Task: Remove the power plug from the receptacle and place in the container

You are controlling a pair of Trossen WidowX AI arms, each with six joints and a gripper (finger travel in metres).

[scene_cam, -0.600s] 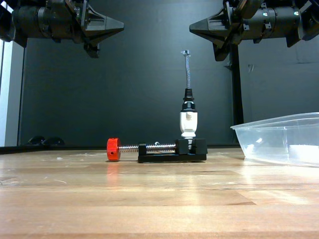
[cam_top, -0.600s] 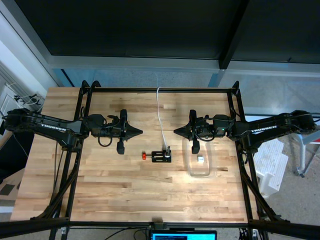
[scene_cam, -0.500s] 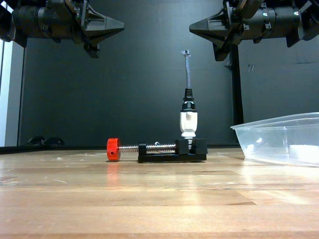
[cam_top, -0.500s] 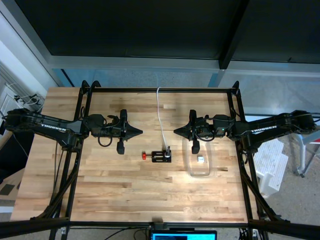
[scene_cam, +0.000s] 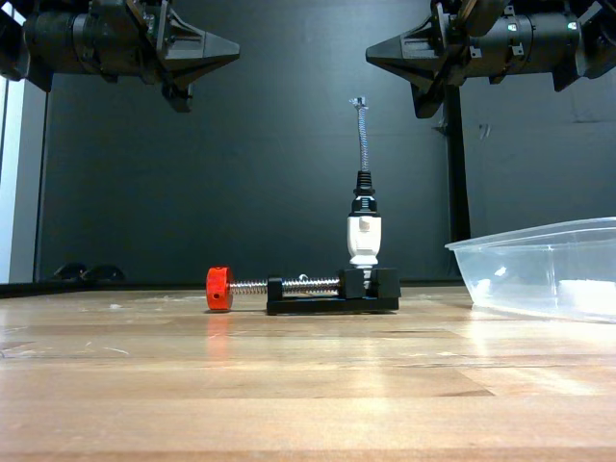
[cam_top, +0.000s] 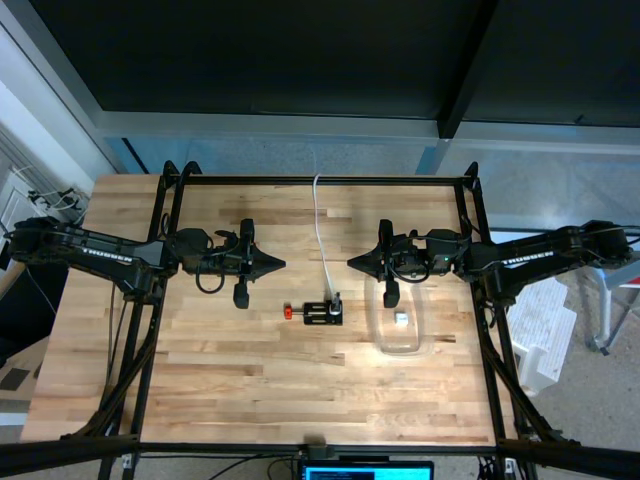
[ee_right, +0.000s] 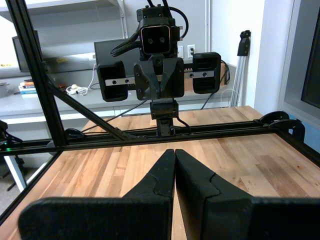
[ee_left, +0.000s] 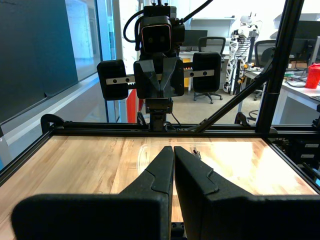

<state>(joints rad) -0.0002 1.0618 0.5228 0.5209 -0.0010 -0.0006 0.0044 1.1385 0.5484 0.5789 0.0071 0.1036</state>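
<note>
Unmoved, power plug [scene_cam: 363,199] below left [scene_cam: 234,45], right [scene_cam: 371,50] end effectors

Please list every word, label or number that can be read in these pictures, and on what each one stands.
"TROSSEN": white letters on the left arm, high view.
On the right arm: similar white letters, too small to read.
No text on the left gripper or right gripper, both shut, held high to either side of the receptacle.
</note>
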